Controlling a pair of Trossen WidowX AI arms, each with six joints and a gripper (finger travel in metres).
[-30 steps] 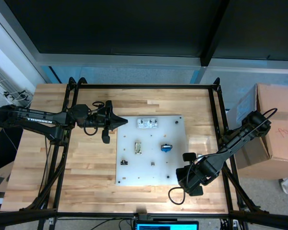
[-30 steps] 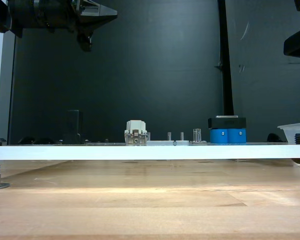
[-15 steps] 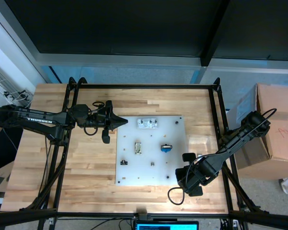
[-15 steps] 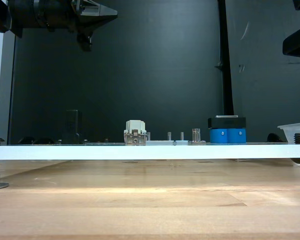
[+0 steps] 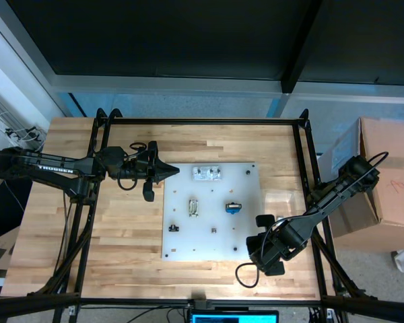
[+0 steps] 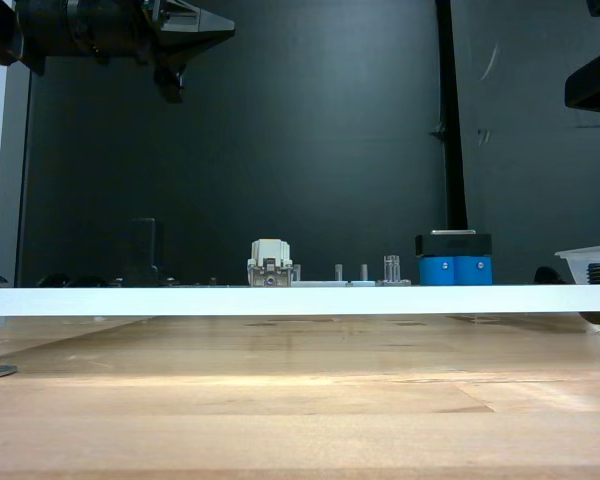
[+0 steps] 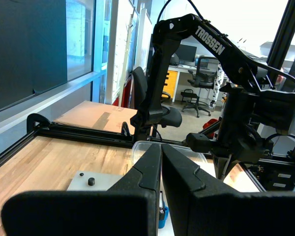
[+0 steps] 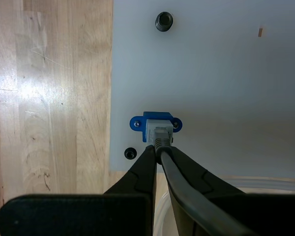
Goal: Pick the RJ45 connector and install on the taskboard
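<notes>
The right gripper [image 8: 159, 150] has its jaws clenched on the small grey RJ45 connector [image 8: 161, 134]. The plug's long axis runs in line with the jaws, nose outward and cable trailing back between them. Straight beyond that nose sits the blue flanged socket [image 8: 157, 117] on the flat white taskboard [image 5: 209, 232], so plug and seat look lined up along the jaws' own axis.

In the low view the right gripper hangs high above the board, so I judge the connector held in the air and clear of its seat (contact cannot be told from the wrist view alone). Seen from above, the right gripper is off the board's 5 o'clock corner, with the socket at about 11 o'clock from it.

The left gripper [image 5: 174, 172] hovers at the board's 10 o'clock edge above the wooden tabletop [image 5: 121, 229], jaws pressed together on nothing. The right arm is much the nearer to the socket, so the coming move looks like a descent along the plug's axis.
</notes>
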